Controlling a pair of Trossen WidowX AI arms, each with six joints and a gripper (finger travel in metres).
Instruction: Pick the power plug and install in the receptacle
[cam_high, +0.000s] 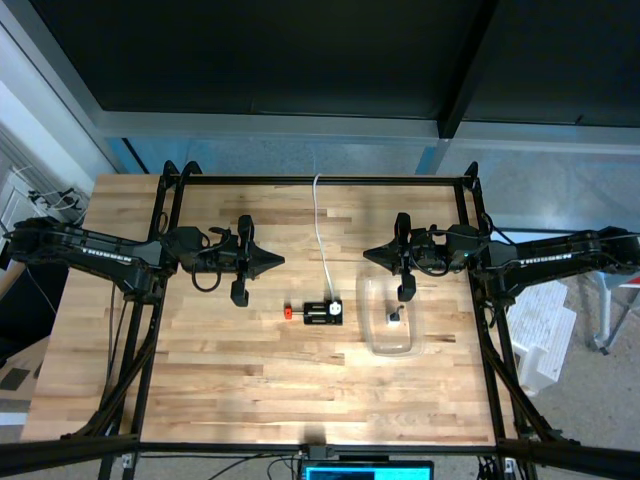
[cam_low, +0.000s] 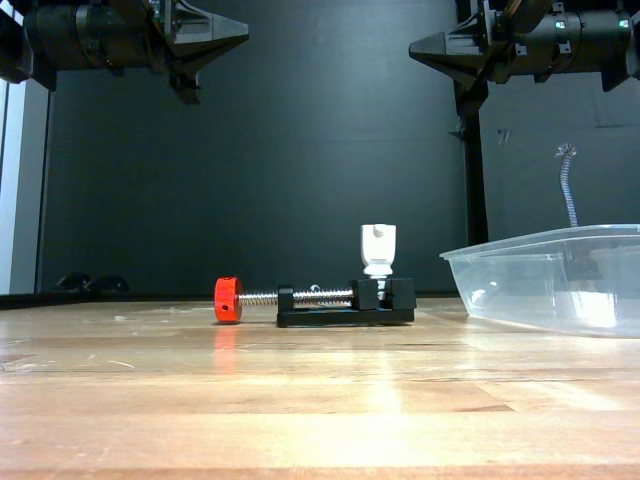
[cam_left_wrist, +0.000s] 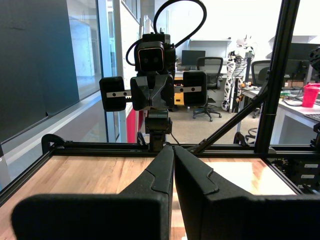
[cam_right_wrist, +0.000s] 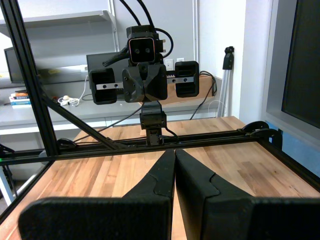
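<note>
The pale plank wooden table (cam_high: 250, 380) fills my high view. On it the small white round-faced receptacle (cam_high: 336, 308) stands upright in a black clamp frame (cam_high: 318, 312) with a red-orange knob (cam_high: 288, 312). The tiny black power plug (cam_high: 397, 316) lies inside the clear plastic tray (cam_high: 372, 340), just right of the clamp. I see the left gripper (cam_high: 278, 262) and right gripper (cam_high: 368, 255) both raised, fingers pressed together, empty.

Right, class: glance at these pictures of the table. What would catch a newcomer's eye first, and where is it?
The red knob of the black clamp mid-table stands out, with a white socket upright at its other end. Right of it sits a clear tray holding a small black plug. Above, the left gripper and right gripper hang shut, tips pointing at each other.
</note>
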